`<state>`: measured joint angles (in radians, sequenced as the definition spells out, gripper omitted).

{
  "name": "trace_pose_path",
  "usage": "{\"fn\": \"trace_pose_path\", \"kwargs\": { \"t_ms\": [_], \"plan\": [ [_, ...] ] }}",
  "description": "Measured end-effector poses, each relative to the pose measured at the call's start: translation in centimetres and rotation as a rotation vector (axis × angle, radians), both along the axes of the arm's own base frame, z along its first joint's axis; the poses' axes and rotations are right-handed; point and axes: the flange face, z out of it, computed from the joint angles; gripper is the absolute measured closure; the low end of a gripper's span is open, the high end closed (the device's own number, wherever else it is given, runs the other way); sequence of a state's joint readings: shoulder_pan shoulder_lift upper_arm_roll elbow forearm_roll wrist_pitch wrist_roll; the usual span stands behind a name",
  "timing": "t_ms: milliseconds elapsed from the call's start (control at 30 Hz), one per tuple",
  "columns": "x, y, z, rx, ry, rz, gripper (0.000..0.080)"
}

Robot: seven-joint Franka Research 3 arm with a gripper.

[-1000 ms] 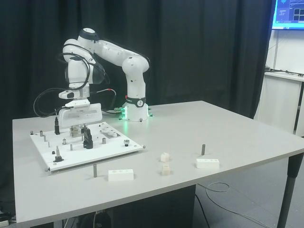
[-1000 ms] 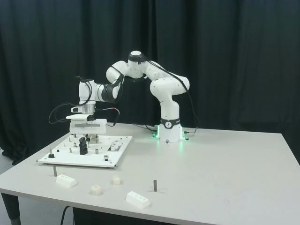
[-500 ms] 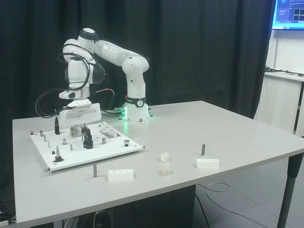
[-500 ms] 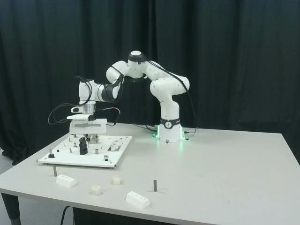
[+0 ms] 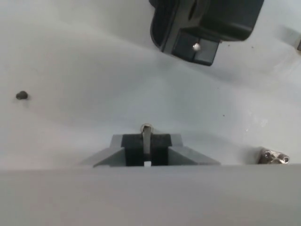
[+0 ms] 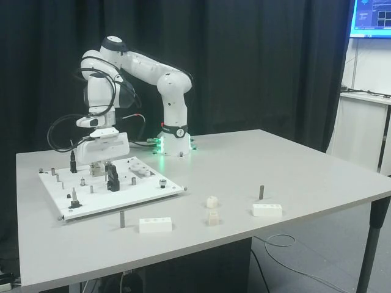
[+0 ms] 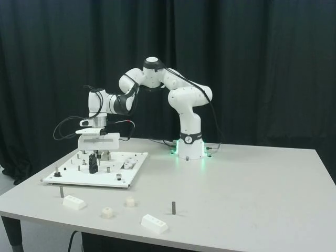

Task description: Insert square peg 1.

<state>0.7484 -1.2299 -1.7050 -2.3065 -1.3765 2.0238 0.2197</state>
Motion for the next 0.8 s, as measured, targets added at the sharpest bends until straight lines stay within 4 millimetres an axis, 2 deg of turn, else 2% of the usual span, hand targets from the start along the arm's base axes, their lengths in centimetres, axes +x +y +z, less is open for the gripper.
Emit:
{"fn": "trace_pose_path", "kwargs": {
  "t_ms": [800],
  "plan": [
    [-0.03,-0.14,0.00,0.018,-0.002,-0.134,0.0776]
  ]
}}
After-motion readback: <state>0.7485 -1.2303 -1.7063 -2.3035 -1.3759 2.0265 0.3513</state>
